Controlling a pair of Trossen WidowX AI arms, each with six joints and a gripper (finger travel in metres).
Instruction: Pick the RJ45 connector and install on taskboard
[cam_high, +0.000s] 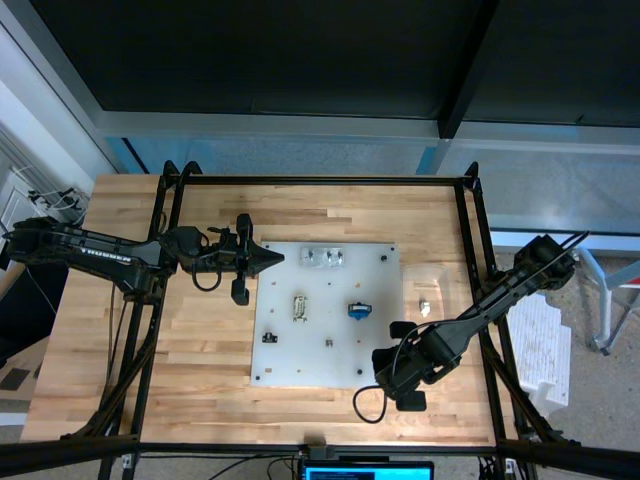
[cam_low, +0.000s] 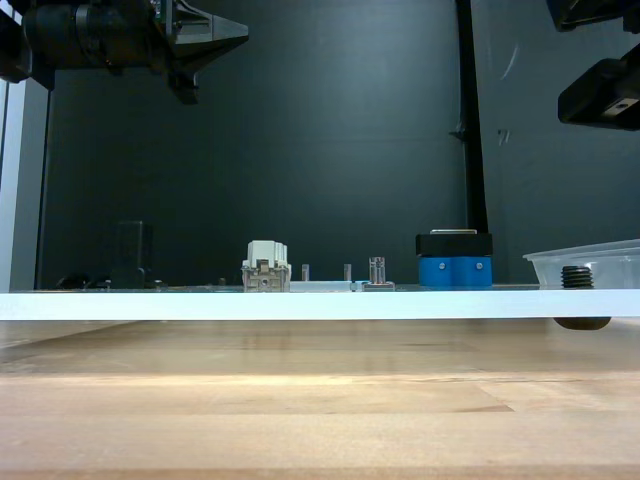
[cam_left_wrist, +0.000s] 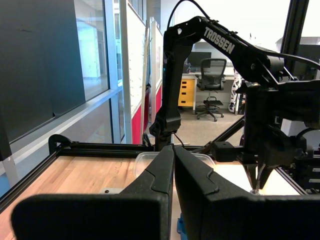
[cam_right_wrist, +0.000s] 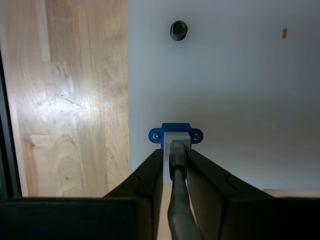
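Note:
The white taskboard lies mid-table. My right gripper hovers over its near right corner, shut on the RJ45 connector, whose dark cable runs back between the fingers and loops down to the wood. In the right wrist view the plug's tip lines up with a blue fitting; whether they touch I cannot tell. My left gripper hangs shut and empty above the board's far left edge.
A clear shallow tray sits right of the board with a small piece inside. A beige block and silver fittings stand on the board. A black frame rings the table.

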